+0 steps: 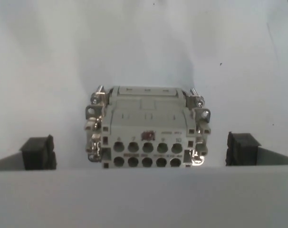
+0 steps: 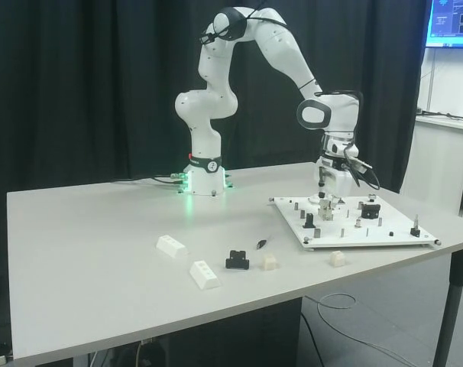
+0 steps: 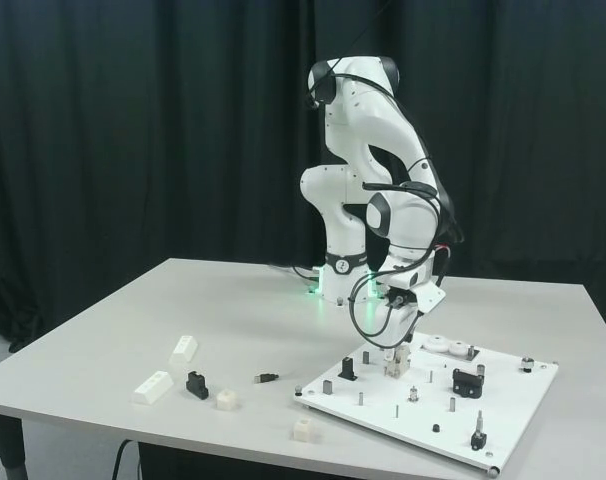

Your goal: Remove waterproof.

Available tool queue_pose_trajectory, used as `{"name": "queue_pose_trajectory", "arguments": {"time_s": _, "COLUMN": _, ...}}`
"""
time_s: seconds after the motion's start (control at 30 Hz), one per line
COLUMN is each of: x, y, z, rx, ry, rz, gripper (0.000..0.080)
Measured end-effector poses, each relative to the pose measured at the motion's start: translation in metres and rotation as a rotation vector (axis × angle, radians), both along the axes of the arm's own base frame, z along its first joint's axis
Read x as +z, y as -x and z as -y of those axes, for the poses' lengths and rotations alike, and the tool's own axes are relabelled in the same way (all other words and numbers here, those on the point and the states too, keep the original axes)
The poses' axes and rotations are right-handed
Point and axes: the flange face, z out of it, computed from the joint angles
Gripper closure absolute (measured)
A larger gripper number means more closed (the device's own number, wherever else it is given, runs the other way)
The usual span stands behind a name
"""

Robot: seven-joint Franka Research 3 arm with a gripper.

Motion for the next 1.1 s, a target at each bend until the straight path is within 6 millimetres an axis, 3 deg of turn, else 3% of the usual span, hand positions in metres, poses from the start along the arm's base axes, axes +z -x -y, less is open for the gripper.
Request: {"name": "queue_pose_trajectory", "arguments": {"time_s": 1.1, "x": -0.011, "y": -0.003, "z": 0.004, "rx": 0.005, "ry": -0.007, "rz": 0.008, "gripper": 0.0003}}
